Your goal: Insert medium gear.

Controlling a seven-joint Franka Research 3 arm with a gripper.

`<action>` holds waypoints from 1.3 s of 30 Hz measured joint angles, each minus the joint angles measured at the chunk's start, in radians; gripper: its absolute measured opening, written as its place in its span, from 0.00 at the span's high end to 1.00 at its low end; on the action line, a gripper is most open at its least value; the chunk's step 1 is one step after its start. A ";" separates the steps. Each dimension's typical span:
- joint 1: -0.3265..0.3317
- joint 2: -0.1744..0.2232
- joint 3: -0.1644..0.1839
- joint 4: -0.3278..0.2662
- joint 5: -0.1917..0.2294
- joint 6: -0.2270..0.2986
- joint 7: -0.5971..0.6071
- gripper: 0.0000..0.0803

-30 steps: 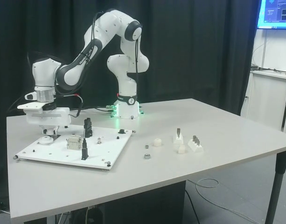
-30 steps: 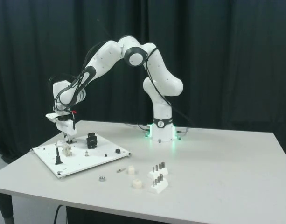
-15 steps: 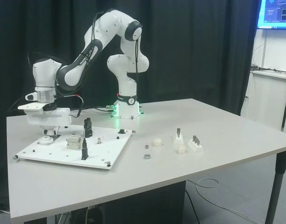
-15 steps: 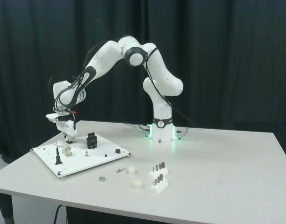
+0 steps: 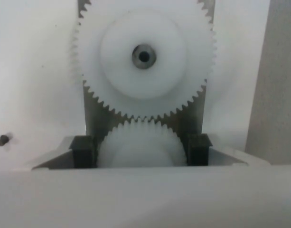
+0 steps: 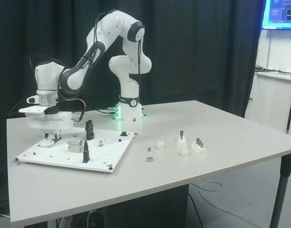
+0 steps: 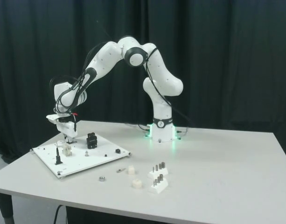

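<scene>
medium gear point(image 5: 138, 147) sits on the white board point(image 6: 107, 152), teeth meshed with the large gear point(image 5: 144, 57) at its 12 o'clock, between the end effector point(image 5: 140, 152) fingers point(image 5: 82, 151), which stand apart, so insertion looks done.

Board point(image 6: 114, 151) on table point(image 6: 221, 156), toward its left end in the first room view. Robot base point(image 6: 128, 110) behind board. Two gears point(image 5: 144, 57) meshed on board beneath gripper point(image 6: 49, 137). Small parts point(image 6: 192, 145) right of board.
</scene>
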 joint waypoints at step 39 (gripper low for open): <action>0.003 0.005 0.002 0.005 -0.021 0.002 0.035 0.50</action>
